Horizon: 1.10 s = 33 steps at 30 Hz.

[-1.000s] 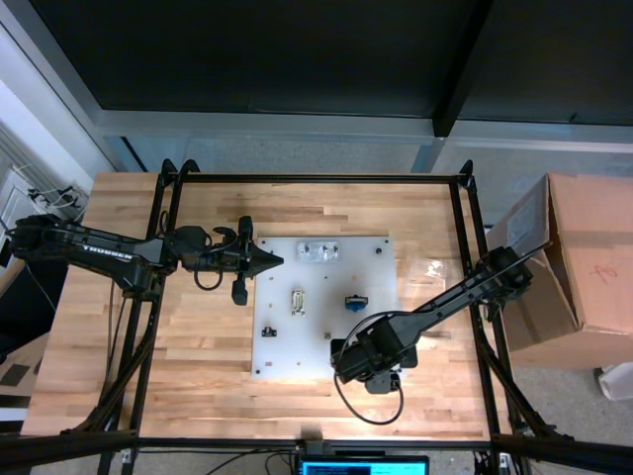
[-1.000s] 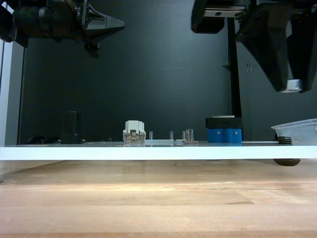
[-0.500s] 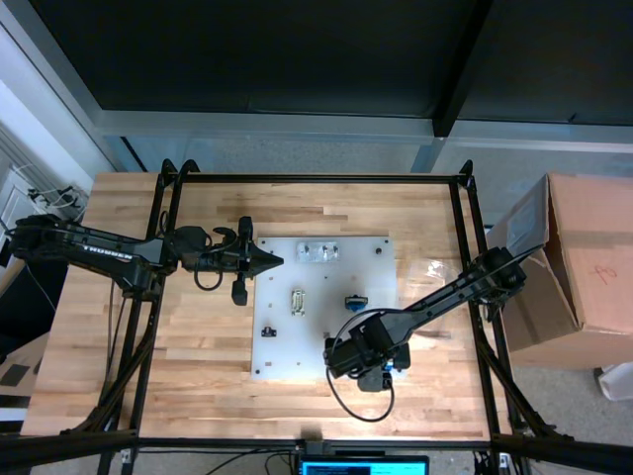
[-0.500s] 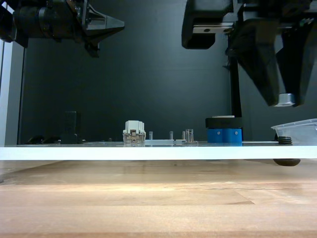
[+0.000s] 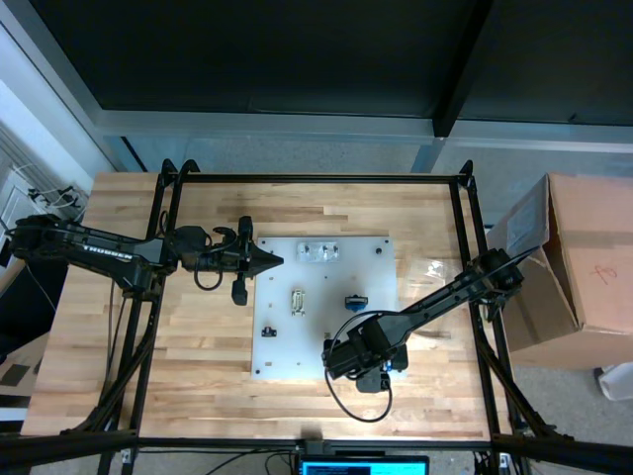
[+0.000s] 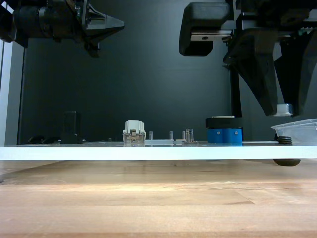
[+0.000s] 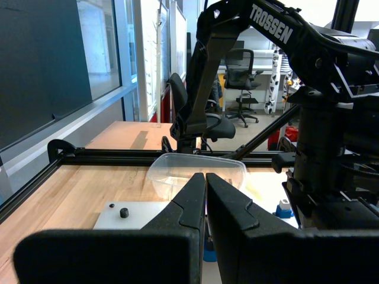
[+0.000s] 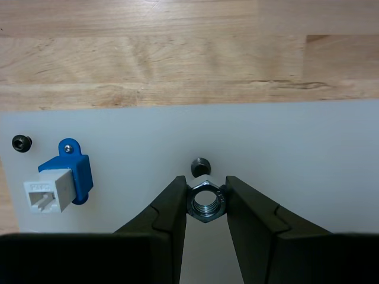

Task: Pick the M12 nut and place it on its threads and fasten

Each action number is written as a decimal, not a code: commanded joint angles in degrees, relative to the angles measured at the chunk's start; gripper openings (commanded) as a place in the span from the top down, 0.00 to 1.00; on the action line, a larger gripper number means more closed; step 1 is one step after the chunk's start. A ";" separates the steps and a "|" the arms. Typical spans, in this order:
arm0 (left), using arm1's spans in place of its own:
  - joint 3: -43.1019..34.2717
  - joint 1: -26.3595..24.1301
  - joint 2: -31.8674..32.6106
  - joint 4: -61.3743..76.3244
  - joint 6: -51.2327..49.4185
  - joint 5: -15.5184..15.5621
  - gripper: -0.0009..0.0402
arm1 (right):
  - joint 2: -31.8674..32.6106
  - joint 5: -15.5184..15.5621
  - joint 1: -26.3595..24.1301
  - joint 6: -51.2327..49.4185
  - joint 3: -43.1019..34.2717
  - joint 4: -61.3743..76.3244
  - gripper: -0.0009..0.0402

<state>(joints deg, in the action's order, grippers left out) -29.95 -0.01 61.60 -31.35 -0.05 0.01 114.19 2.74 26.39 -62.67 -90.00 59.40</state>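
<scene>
The small silver nut (image 8: 205,203) is held between the fingers of my right gripper (image 8: 205,198), which is shut on it. In the low view the nut (image 6: 285,109) hangs a short way above the black ribbed stud (image 6: 284,141), clear of it. The bare stud (image 8: 201,167) shows just beyond the nut on the white board (image 8: 308,160). From above, my right gripper (image 5: 368,364) is over the board's near right edge and hides the stud. My left gripper (image 5: 275,260) is shut and empty, raised over the board's left edge (image 6: 120,22).
A clear tray (image 5: 427,269) lies right of the board; it also shows behind the stud (image 6: 298,130). A blue block (image 6: 224,134) and a white connector (image 6: 134,134) stand mid-board. A blue-and-white port (image 8: 56,189) is near the stud. A cardboard box (image 5: 584,267) sits far right.
My right gripper has come down with the nut and shifted slightly left, so the nut hangs closer above the stud. The left arm has not moved.
</scene>
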 commanded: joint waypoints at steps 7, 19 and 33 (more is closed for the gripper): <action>0.00 0.00 0.00 0.00 0.02 0.00 0.98 | 1.05 -0.13 0.15 0.17 -0.02 -0.63 0.95; 0.00 0.02 0.00 0.00 0.02 0.00 0.98 | 2.60 -0.13 0.26 0.22 0.79 -2.08 0.95; 0.00 0.00 0.00 0.00 0.02 0.00 0.98 | 2.60 -0.11 0.11 1.05 3.23 -4.96 0.95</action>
<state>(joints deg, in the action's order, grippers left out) -29.93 -0.01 61.60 -31.35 -0.05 0.01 116.60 2.72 26.55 -61.82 -86.94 54.39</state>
